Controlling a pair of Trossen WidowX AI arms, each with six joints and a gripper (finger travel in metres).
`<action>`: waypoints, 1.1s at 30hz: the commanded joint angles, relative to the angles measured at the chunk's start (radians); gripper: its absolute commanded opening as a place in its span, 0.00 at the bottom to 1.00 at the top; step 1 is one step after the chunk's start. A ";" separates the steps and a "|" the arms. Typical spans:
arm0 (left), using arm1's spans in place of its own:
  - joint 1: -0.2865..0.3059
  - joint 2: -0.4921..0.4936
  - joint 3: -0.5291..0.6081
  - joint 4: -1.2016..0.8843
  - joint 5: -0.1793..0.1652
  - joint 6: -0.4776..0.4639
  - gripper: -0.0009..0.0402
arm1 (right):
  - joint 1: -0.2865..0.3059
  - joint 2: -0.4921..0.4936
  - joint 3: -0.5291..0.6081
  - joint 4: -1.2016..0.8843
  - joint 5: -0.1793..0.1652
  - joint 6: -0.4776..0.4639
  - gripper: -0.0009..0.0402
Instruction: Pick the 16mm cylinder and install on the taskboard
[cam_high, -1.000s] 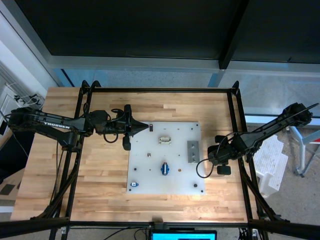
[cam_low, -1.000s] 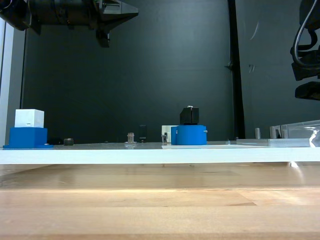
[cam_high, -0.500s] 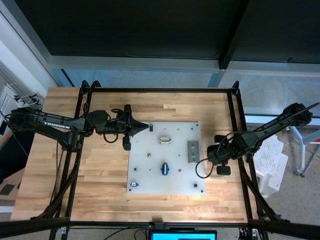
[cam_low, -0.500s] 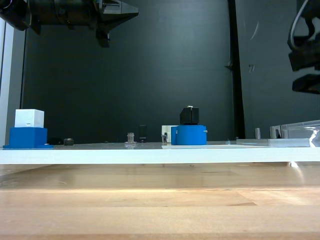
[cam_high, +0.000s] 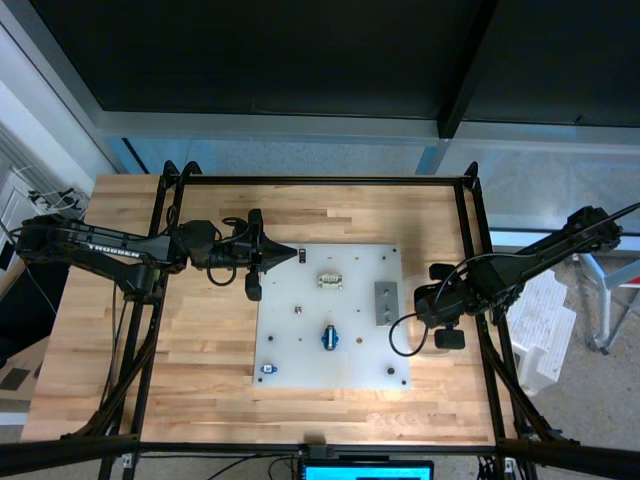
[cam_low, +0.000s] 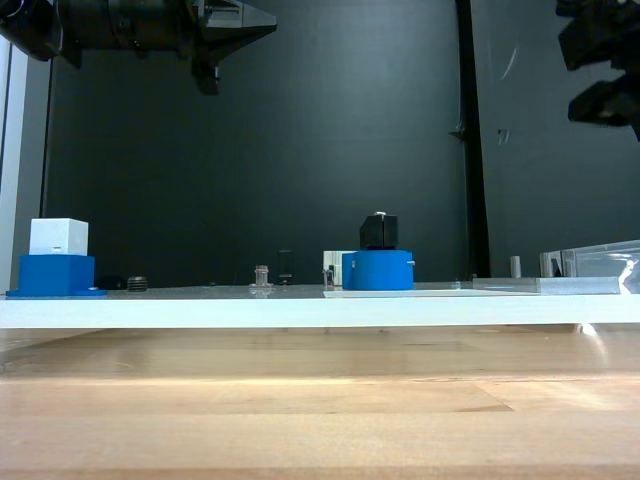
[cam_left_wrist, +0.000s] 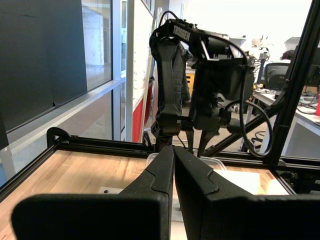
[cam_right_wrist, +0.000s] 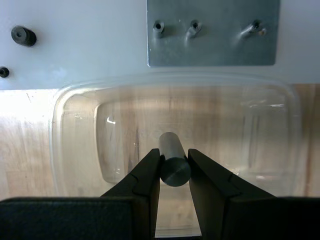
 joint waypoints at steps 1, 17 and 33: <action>0.000 0.000 0.000 0.000 0.000 0.000 0.02 | -0.002 0.026 0.031 -0.001 0.002 0.000 0.05; 0.000 0.000 0.000 0.000 0.000 0.000 0.02 | -0.038 0.281 0.217 0.055 0.003 -0.013 0.05; 0.000 0.000 0.000 0.000 0.000 0.000 0.02 | -0.051 0.507 0.401 0.109 0.003 -0.026 0.05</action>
